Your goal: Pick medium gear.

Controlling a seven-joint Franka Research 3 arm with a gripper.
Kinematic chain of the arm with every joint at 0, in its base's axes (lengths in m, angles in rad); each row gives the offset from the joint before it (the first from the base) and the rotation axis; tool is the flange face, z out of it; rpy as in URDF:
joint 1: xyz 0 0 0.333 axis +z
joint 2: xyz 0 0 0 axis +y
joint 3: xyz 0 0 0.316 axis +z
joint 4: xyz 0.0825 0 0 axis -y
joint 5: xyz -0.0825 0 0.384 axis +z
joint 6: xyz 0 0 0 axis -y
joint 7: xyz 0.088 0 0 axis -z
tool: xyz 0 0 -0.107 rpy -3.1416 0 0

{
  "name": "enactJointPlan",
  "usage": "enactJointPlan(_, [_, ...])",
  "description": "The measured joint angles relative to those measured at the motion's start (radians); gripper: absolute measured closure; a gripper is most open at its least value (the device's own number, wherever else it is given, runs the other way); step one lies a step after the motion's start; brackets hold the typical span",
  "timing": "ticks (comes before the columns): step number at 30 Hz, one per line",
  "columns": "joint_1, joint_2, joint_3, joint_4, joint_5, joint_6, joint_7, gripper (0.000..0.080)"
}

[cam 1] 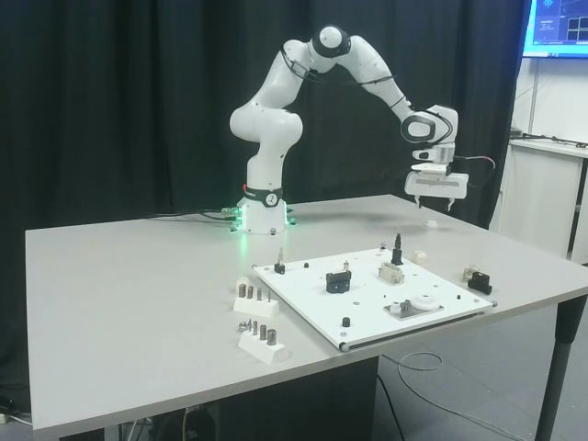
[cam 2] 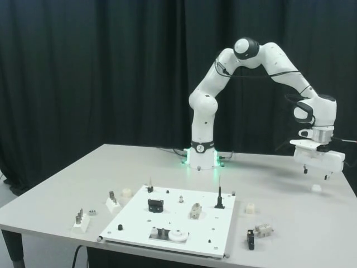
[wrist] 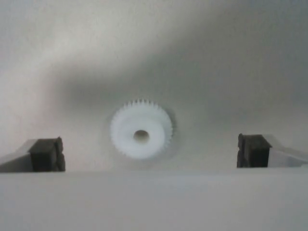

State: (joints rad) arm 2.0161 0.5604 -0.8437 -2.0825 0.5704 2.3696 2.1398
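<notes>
A white toothed gear [wrist: 141,135] with a round centre hole lies flat on the grey table. In the second room view the gear [cam 2: 316,188] is a small white disc at the table's far right side. My gripper [wrist: 150,152] hovers above it, open, and the gear sits between the two black fingertips [wrist: 47,154] without touching them. The room views show the gripper [cam 2: 316,174] a short way above the table, pointing down, with nothing held. From the first room view, the gripper [cam 1: 434,204] hangs behind the white board; I cannot make out the gear there.
A white assembly board [cam 2: 134,220] with black and white parts lies near the front edge; another white gear [cam 2: 177,235] rests on it. Two white peg blocks [cam 2: 82,219] stand left of it. Small loose parts [cam 2: 259,230] lie to its right.
</notes>
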Motion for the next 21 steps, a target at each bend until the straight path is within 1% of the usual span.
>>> enactJointPlan(8, [0.0, 0.03, 0.011, 0.0, 0.027, 0.039, 0.0, 0.0003])
enactJointPlan(14, [0.0, 0.046, 0.014, 0.001, 0.048, 0.056, 0.0, 0.0003])
enactJointPlan(21, [-0.001, 0.059, 0.021, 0.002, 0.054, 0.074, 0.0, 0.0003])
